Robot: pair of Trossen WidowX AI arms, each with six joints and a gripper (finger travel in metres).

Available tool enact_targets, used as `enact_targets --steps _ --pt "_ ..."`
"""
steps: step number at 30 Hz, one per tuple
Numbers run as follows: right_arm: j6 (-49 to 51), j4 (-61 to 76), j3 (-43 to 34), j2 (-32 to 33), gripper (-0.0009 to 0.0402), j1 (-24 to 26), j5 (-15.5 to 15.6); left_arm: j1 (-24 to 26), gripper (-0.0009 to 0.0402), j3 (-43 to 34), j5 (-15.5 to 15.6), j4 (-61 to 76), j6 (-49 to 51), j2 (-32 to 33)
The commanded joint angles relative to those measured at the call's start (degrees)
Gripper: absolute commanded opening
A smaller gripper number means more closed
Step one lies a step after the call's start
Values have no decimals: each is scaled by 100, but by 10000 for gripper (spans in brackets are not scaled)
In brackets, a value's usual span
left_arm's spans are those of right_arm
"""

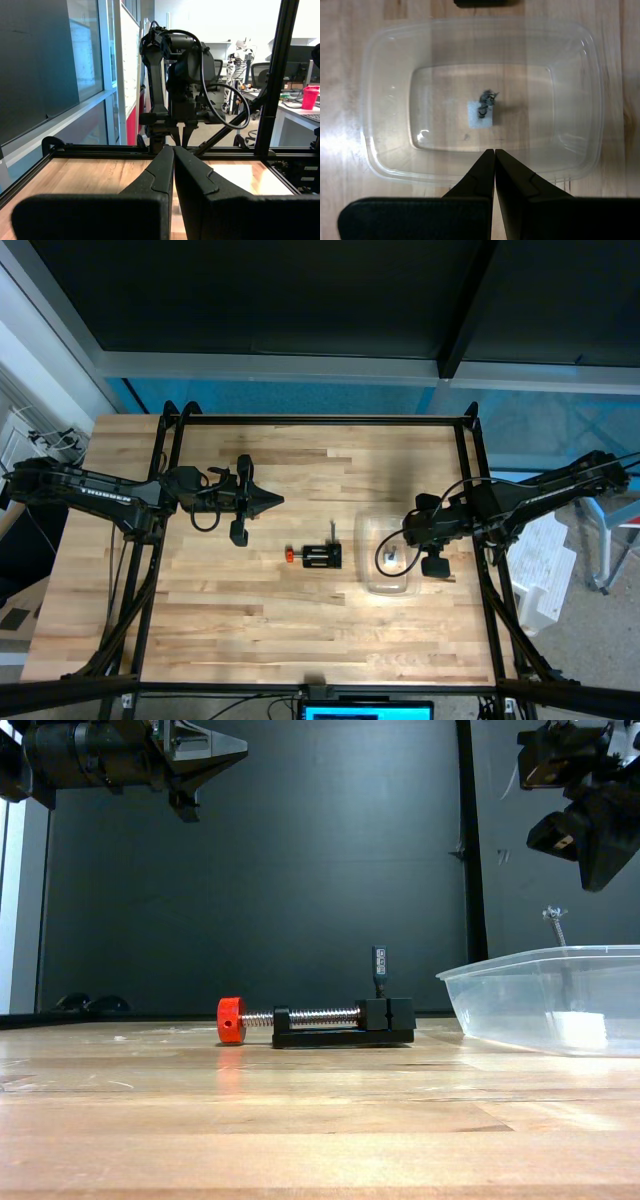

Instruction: Pick the usb-c connector and install on the hub

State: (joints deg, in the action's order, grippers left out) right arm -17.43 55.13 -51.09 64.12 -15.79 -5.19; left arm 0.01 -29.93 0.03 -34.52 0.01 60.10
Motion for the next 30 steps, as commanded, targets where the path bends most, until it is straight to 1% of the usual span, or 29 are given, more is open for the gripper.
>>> enact_targets --steps 1,3,5,7,16,19,23,30 --pt "-57 -2 4 114 5 0 -28 0 0 -2 -2 0 0 0" --pt "-149 -7 4 155 15 0 -46 -2 0 -2 -2 0 0 2" --pt "-184 -7 4 195 29 0 -127 0 0 -2 -2 0 0 0" --pt "-205 -7 4 214 46 0 -127 -2 0 -2 -2 0 0 2" --pt "-339 -164 4 562 158 -26 -125 0 0 -2 -2 0 0 2" --pt "-422 -304 4 719 184 -35 -129 0 0 -2 0 0 0 2" --pt "-444 -435 4 925 197 -39 -149 0 0 -2 0 0 0 2" --pt "-439 -597 4 1241 191 -68 -149 0 0 -2 -2 0 0 0"
